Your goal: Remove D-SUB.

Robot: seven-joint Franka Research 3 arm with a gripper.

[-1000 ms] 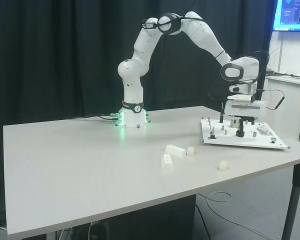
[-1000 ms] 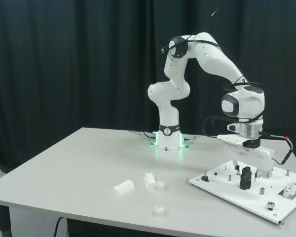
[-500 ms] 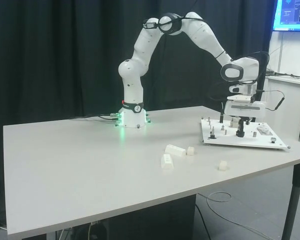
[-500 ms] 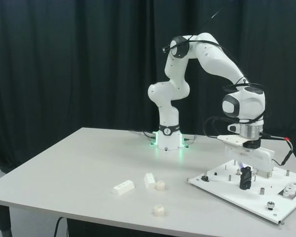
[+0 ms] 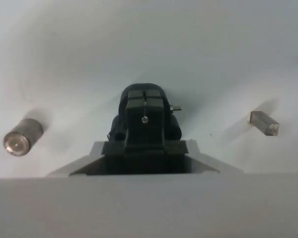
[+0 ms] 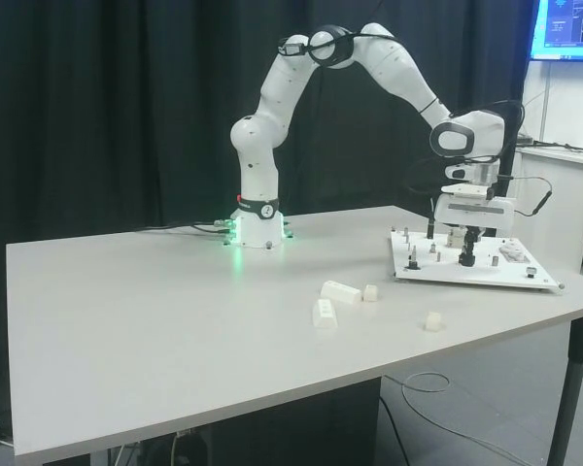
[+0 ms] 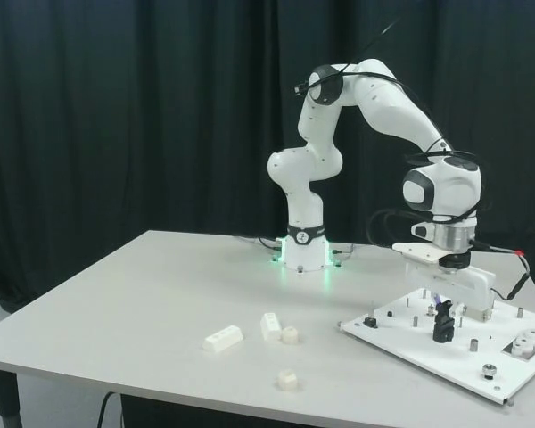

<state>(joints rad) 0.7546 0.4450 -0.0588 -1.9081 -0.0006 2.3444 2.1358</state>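
The D-SUB (image 6: pixel 466 254) is a black connector standing upright on the white board (image 6: pixel 496 274) at the table's right end. My gripper (image 6: pixel 466 233) hangs straight over it, just above its top. The second room view shows the same: the gripper (image 7: pixel 440 303) sits close over the D-SUB (image 7: pixel 442 323), which rests on the board (image 7: pixel 428 352). In the wrist view the D-SUB (image 5: pixel 145 119) is centred, seated in a grey socket frame. A pale blurred part of the hand fills that view's lower edge.
A grey round peg (image 5: pixel 22 137) and a small square peg (image 5: pixel 264 123) stand on the board either side of the connector, with more small posts around. Several white blocks (image 6: pixel 341 291) (image 6: pixel 325 313) (image 6: pixel 432 320) lie on the grey table, between the board and the arm's base.
The hand has risen slightly over the last second. The black connector has stayed in place on the board.
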